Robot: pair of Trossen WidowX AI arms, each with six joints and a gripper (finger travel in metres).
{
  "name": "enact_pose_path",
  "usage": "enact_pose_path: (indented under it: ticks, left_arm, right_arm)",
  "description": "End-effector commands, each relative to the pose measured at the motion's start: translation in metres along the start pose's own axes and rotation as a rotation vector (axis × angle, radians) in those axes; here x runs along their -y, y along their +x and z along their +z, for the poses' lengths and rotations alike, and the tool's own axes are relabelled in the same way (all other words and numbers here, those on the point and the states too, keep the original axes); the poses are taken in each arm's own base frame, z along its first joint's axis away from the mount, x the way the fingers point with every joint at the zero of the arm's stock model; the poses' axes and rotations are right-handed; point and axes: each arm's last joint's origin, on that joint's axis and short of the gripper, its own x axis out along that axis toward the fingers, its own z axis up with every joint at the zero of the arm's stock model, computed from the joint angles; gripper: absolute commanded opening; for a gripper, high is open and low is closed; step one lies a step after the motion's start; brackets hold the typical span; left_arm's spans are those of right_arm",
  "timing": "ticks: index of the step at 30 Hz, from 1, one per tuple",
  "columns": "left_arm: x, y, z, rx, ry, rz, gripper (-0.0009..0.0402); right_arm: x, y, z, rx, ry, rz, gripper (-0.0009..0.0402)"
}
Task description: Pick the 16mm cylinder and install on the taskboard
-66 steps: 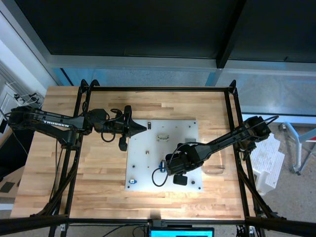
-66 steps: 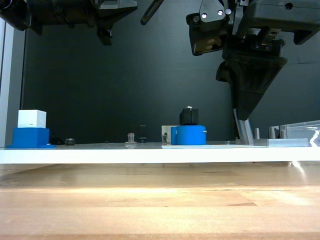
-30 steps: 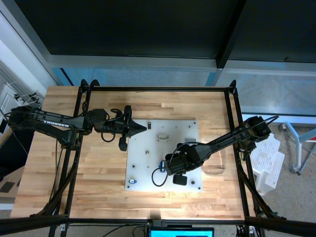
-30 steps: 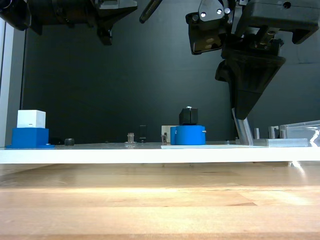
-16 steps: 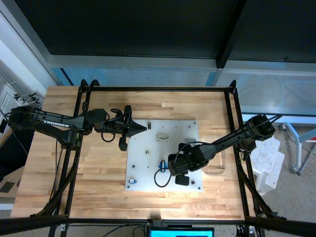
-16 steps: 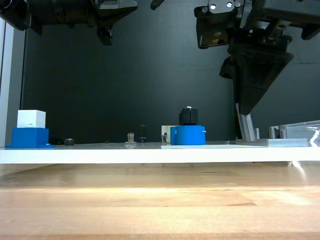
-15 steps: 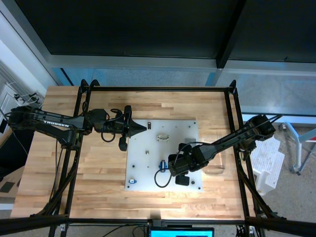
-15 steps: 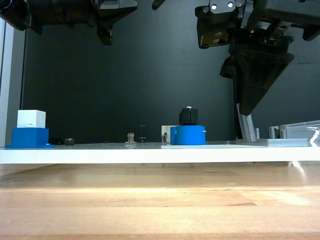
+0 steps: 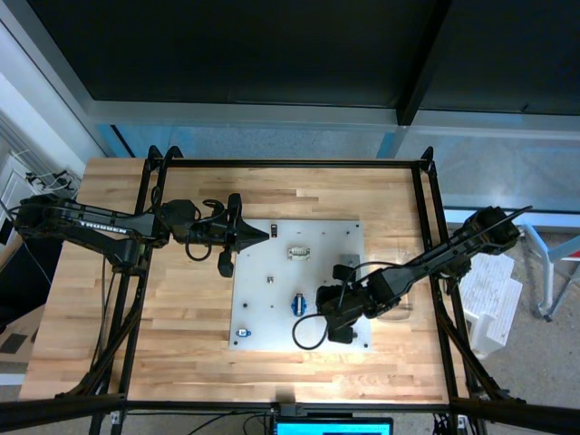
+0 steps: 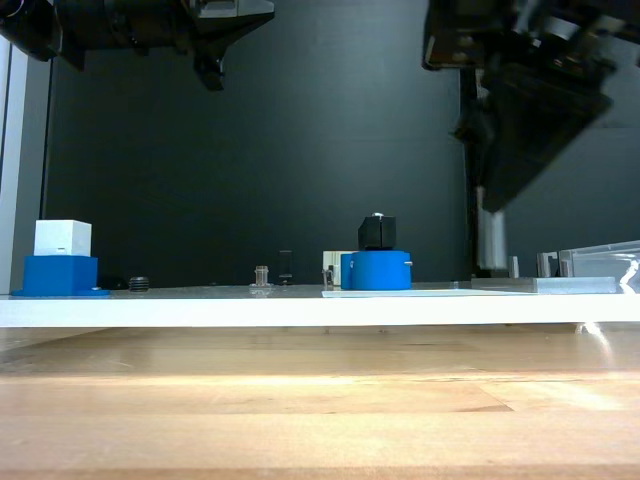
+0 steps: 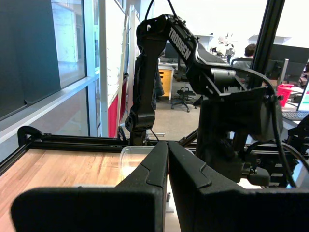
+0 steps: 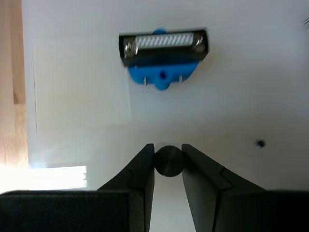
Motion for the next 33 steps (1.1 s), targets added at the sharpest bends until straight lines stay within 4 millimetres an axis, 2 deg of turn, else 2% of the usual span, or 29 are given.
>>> enact_pose_path:
  ticks: [1,21,28,33]
  left_arm:
    - [0.000,0.000,0.000,0.000,0.000,0.000,0.0000]
    - [0.000,0.000,0.000,0.000,0.000,0.000,0.0000]
    - [0.000,0.000,0.000,0.000,0.000,0.000,0.0000]
    - [0.000,0.000,0.000,-0.001,0.000,0.000,0.0000]
  right_arm:
    - [-0.001,0.002,-0.002,0.011,0.001,0.004,0.0002]
    - [0.000,0.009,-0.012,0.004,-0.018,-0.013,0.0002]
    - [-0.001,0.021,-0.016,-0.012,-0.021,-0.023,0.0002]
    - [0.000,0.021,-0.015,-0.005,-0.018,-0.020,0.0002]
